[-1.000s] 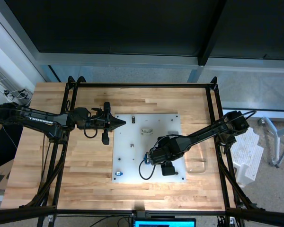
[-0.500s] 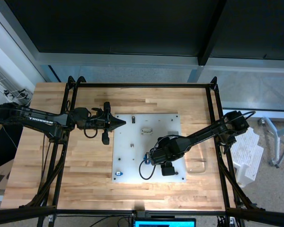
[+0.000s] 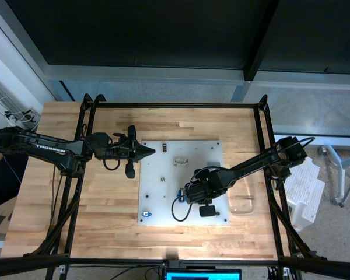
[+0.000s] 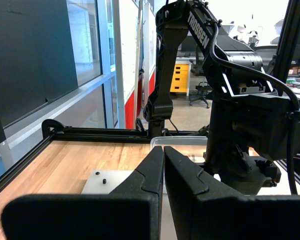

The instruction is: Remove the 16mm cylinder and place in the container

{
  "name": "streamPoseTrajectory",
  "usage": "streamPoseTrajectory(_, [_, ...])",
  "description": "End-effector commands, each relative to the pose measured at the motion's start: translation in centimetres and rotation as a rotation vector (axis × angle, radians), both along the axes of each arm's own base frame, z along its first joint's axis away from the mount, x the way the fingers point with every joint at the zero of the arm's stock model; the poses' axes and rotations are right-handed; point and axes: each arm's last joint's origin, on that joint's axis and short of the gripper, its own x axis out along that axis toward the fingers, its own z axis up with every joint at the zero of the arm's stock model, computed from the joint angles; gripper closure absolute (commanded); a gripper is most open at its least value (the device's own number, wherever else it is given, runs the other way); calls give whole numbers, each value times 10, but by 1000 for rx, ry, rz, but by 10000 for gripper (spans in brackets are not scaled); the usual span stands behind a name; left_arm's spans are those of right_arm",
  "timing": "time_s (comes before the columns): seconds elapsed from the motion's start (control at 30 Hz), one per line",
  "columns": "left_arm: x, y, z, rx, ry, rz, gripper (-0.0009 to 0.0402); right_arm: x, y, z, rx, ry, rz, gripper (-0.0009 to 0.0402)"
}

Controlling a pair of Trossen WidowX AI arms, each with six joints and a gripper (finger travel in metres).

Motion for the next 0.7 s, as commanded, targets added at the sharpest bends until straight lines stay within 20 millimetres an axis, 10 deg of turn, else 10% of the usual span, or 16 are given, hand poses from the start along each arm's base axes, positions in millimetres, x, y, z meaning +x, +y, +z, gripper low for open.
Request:
streamPoseTrajectory(0.03, [0,0,0,0,0,0,393,0,0,0,0,-1,0,336])
streamPoseTrajectory(0.7, [0,0,0,0,0,0,393,-8,-3,27,25,-67,-6,388])
